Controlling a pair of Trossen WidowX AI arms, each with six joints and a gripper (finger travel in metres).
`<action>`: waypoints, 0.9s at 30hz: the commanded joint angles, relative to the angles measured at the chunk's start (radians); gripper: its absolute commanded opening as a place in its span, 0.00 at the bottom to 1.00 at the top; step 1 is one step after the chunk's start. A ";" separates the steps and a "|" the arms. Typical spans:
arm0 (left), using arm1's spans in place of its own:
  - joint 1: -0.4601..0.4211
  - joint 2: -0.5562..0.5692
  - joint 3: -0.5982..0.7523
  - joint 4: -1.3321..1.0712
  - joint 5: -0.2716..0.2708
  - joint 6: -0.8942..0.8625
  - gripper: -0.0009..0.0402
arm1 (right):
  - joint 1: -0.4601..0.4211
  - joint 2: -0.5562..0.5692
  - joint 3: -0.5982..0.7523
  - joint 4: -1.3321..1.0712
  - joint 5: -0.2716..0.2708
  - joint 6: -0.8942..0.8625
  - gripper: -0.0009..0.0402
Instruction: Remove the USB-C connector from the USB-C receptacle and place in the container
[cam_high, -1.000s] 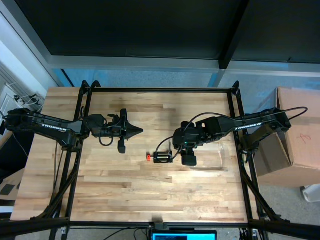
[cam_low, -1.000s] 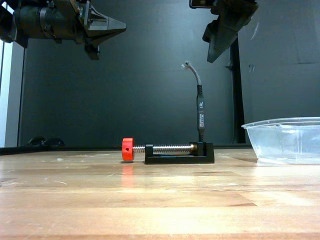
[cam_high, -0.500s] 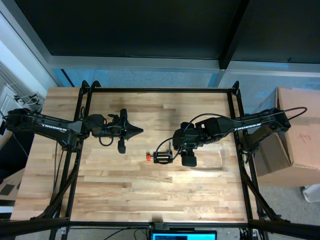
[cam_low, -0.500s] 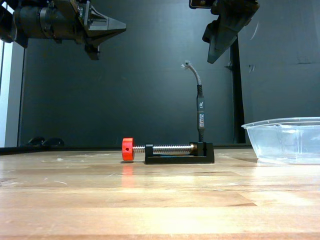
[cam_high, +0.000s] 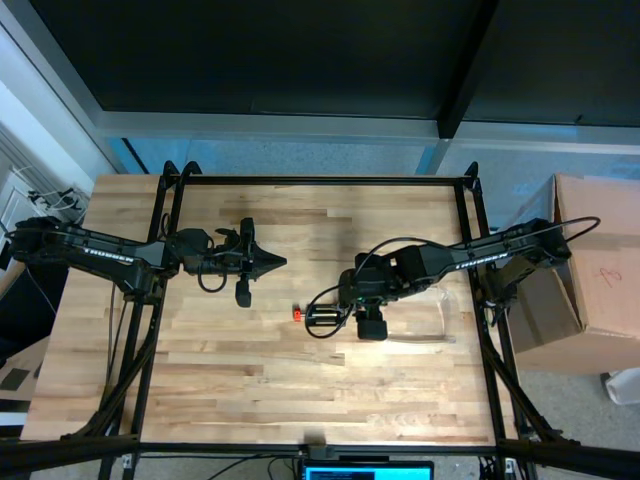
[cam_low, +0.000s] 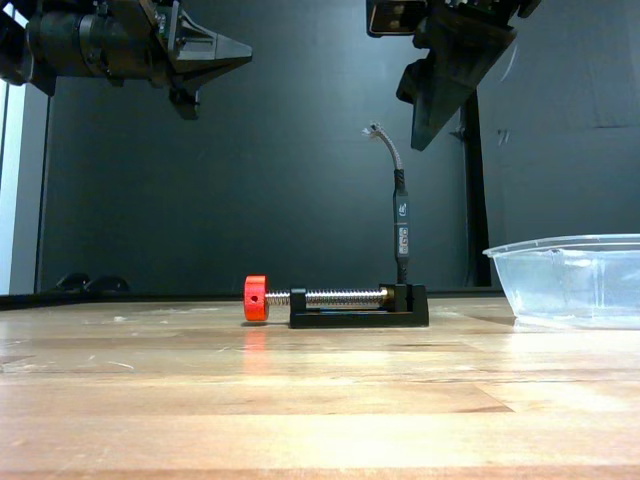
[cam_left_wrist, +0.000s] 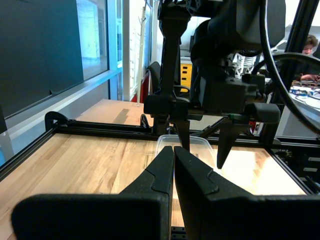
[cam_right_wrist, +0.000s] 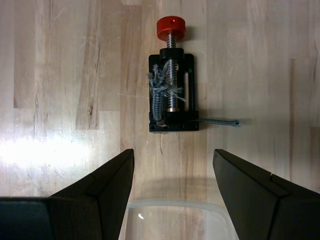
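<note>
as the right gripper (cam_right_wrist: 173, 150) has shifted left over the vise (cam_low: 345, 308), jaws wide, the usb-c connector (cam_low: 401, 225) stands seated in its receptacle (cam_low: 404, 289), ungrasped; left gripper (cam_left_wrist: 173, 150) hangs closed, well apart

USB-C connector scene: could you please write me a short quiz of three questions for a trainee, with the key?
1. True or false: the USB-C connector stands upright, seated in the clamp.
2. Which hand is open? A) left hand, high, left of the clamp; B) right hand, high above the clamp.
3. Fill in: in the low view, the container sits to the clamp's ___.
Key: 1 true; 2 B; 3 right.
</note>
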 joint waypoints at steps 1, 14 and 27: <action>0.000 0.000 0.000 0.000 0.000 0.000 0.02 | 0.005 0.016 0.008 -0.002 -0.002 0.006 0.56; 0.000 0.000 0.000 0.000 0.000 0.000 0.02 | 0.014 0.084 0.043 0.005 -0.006 0.006 0.56; 0.000 0.000 0.000 0.000 0.000 0.000 0.02 | 0.025 0.135 0.043 0.032 -0.006 0.017 0.56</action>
